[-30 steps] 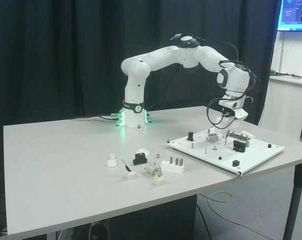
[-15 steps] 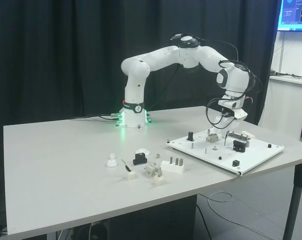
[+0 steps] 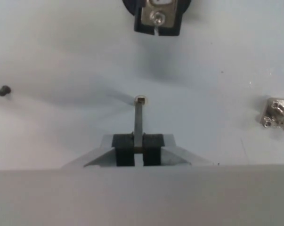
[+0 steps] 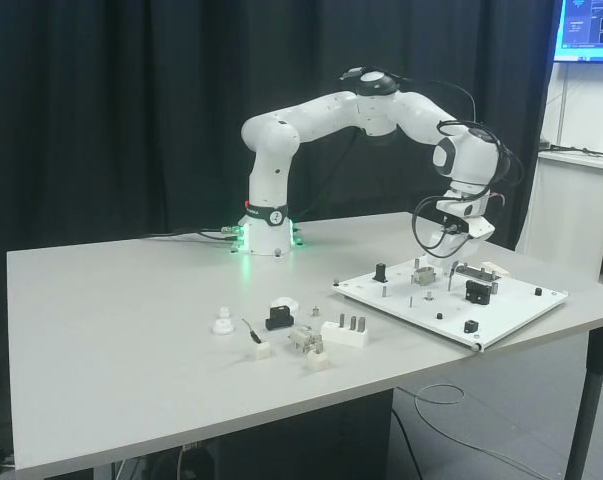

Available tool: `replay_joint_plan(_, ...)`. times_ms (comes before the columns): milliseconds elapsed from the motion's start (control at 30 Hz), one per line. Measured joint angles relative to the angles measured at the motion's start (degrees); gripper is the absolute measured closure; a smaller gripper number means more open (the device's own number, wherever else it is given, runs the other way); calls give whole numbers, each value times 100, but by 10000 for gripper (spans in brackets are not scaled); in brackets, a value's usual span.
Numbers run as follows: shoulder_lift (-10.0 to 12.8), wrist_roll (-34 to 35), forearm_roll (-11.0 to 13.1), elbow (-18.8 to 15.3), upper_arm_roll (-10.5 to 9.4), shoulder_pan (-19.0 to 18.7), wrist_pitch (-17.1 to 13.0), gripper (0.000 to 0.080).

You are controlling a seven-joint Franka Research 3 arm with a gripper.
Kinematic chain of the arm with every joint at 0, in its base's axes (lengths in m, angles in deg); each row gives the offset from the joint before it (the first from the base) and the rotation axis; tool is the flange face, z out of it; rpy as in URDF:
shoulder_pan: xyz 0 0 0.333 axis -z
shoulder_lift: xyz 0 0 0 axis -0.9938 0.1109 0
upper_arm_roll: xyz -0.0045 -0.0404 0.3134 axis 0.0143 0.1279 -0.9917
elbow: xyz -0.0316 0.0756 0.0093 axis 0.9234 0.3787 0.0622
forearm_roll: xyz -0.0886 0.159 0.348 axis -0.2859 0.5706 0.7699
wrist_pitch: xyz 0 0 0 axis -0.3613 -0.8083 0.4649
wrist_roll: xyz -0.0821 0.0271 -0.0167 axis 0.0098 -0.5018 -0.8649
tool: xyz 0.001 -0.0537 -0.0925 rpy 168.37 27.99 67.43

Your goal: Insert square peg 1.

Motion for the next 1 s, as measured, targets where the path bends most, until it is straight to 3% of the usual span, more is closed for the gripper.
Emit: replay_joint_plan(1000, 2, 9, 0, 0, -42, 21, -92, 767)
